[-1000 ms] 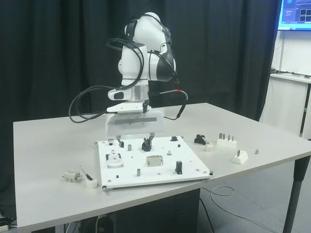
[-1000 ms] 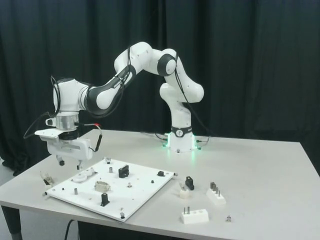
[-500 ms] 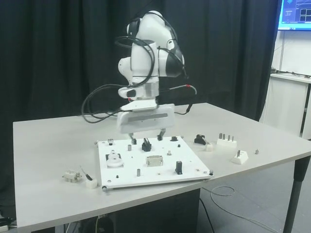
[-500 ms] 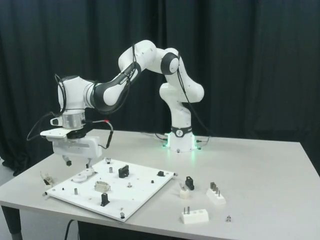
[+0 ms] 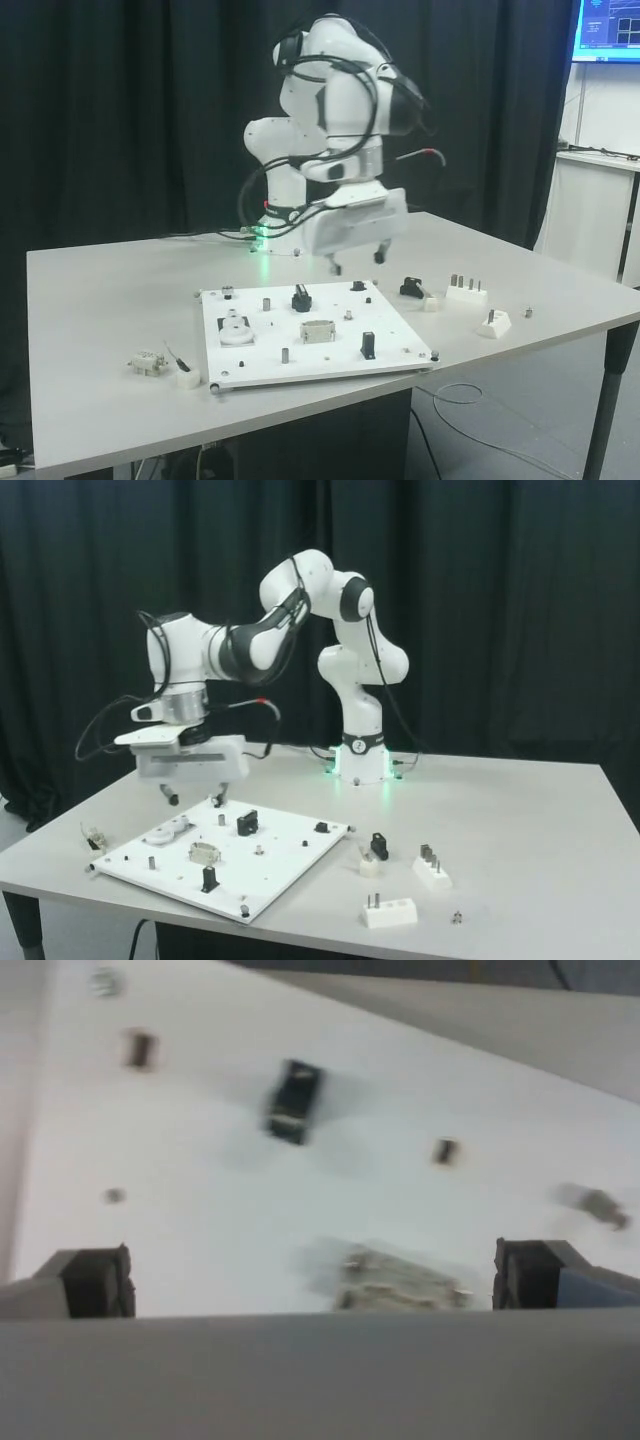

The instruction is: Pick square peg 3.

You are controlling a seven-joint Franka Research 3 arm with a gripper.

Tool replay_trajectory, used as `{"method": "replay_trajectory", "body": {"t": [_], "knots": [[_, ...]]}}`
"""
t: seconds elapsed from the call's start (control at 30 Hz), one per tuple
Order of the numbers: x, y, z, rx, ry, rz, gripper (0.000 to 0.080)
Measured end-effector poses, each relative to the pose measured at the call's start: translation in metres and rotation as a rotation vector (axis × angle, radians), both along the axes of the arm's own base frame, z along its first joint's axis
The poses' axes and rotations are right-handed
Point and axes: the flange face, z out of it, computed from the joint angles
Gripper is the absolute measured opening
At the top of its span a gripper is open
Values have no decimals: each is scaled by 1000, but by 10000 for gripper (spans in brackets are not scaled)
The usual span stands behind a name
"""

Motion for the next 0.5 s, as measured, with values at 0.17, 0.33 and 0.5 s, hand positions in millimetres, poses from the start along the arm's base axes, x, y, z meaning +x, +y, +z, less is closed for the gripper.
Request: {"method": "replay_trajectory", "body": {"t": [0.17, 0.33, 0.5], "knots": [[4, 38, 6, 15, 23, 56, 800], [6, 81, 10, 31, 54, 114, 800], [5, 124, 15, 43, 80, 152, 800]]}}
